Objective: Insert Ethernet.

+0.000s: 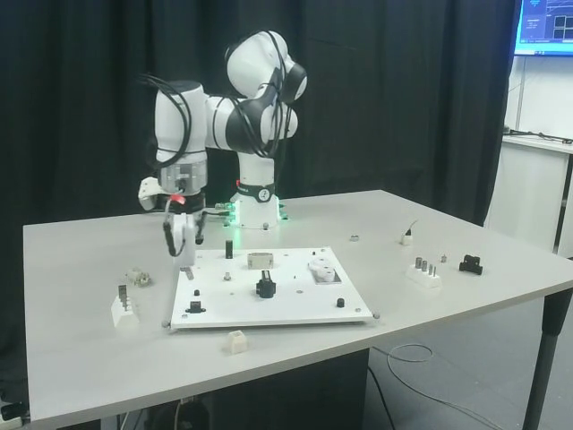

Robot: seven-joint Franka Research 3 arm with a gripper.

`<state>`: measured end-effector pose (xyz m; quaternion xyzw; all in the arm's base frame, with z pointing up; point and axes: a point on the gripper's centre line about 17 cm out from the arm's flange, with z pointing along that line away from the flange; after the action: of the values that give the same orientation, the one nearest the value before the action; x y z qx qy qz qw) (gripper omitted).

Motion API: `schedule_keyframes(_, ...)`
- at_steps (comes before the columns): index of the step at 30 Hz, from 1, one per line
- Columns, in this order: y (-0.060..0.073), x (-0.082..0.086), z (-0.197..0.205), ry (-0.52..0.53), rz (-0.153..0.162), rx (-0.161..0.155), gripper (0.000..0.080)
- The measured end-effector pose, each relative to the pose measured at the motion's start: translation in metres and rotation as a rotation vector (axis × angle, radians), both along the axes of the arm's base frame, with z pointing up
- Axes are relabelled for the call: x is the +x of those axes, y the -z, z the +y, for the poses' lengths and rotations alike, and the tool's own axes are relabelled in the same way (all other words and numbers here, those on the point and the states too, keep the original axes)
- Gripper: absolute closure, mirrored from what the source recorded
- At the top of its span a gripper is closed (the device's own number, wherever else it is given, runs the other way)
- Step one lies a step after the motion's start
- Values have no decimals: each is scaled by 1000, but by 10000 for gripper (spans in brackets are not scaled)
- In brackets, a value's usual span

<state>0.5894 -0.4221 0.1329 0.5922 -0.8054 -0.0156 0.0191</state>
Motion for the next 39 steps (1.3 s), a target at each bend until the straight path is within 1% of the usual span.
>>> schedule_keyframes(5,4,4,4,125,6,-29,734)
schedule_keyframes(13,9,3,6,213,25,-72,734)
schedule_keyframes(16,11,1,4,222,29,-83,734)
schedule_keyframes(22,16,-1,2,235,28,-97,734)
schedule_keyframes(29,27,-1,4,225,24,-119,734)
schedule_keyframes(34,35,1,5,210,21,-152,734)
schedule_keyframes(39,41,1,6,196,24,-188,734)
